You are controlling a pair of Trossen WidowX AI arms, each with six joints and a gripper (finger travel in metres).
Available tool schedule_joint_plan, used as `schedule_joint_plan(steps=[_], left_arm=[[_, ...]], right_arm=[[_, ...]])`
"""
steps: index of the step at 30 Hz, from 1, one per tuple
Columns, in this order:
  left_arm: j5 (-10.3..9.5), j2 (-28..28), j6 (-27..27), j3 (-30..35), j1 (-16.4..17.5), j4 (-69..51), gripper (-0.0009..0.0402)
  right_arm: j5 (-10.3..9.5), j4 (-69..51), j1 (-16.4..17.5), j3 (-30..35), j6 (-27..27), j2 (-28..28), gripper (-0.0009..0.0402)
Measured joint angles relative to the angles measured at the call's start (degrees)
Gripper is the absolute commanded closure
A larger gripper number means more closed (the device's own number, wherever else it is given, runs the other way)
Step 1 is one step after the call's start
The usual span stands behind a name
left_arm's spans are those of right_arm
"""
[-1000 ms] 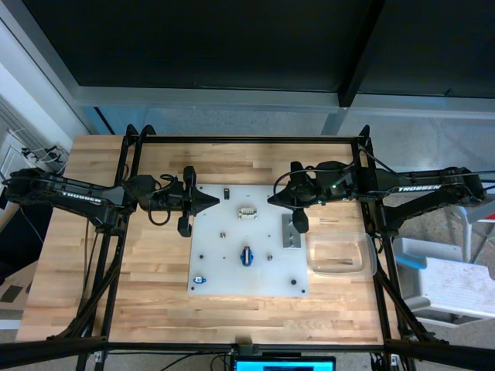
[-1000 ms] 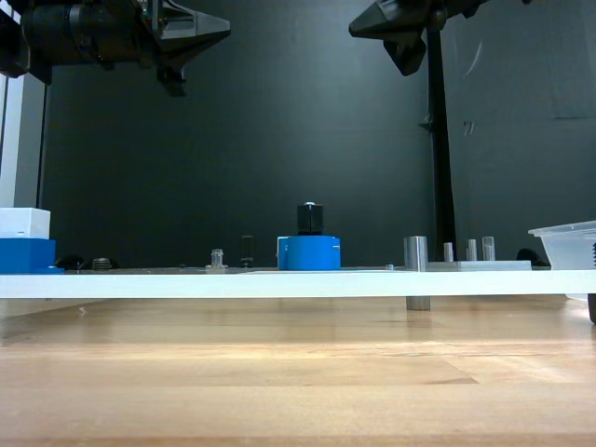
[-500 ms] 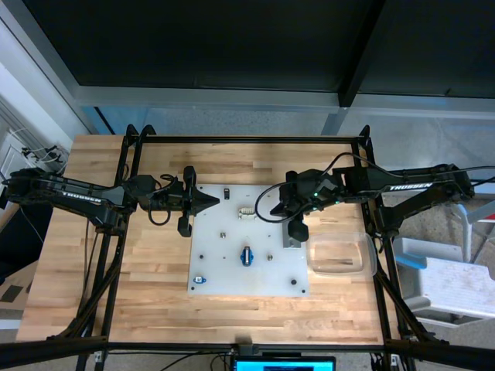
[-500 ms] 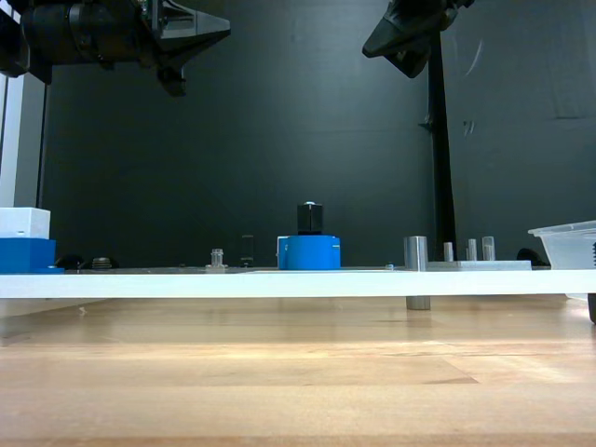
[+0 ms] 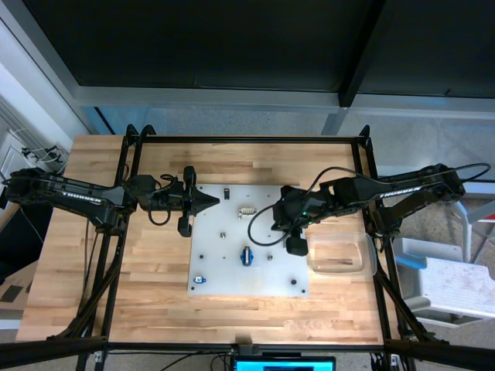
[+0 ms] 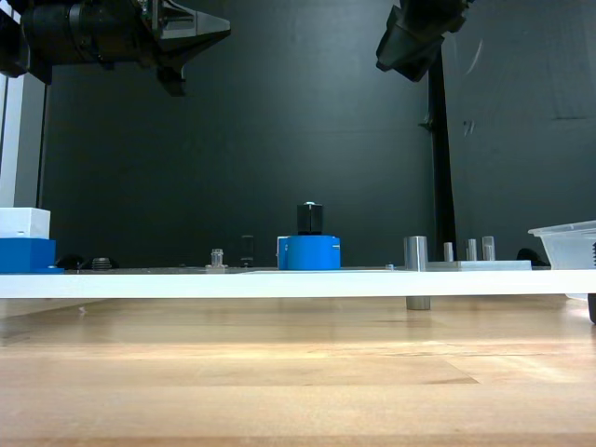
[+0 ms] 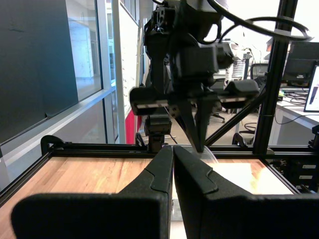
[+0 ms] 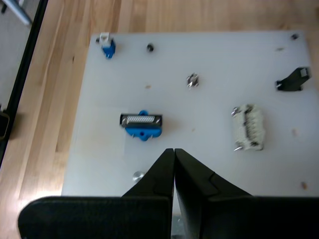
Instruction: Pick the 16mm cylinder and place it in the container
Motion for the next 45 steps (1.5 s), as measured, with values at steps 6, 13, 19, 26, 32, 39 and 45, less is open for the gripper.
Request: schedule_joint_plan(steps=[6,13,19,26,32,39,45], left_arm=[[0.00,0.02,0.00,-0.02,0.00,0.02,0.0393],[0.00,0.00,0.00,0.00,0.00,0.02,0.0393],[0.00,0.00,0.00,-0.02,0.00,0.00,0.0393],[0.02,0.02,0.00,0.00,0.00,0.02,0.0393],[0.00,0.00,0.00,-0.02,0.00,0.02,0.0393],[0.00,0.00,0.00,0.00,0.00,0.00,0.0393],[0.00,0.00,0.00,-0.02,0.00,0.00,0.0393]], right_arm=[[0.02,-1.60,1.86,0.00,0.79,1.64,0.0393],[0.92,-4.04,3.17,0.00,1.99,5.25,0.0393],[1.73,-4.42,3.80,0.00,3.48,7.56,0.0393],[1.73,-4.66,4.92,0.00,4.52,9.44,0.0377],[3.04,-6.29,5.68,0.79,5.75,11.23,0.0302],[3.96,-10.19,5.99,4.17,6.97,13.99,0.0233],[4.50,-13.62,6.19,8.41,6.97,17.31,0.0224]])
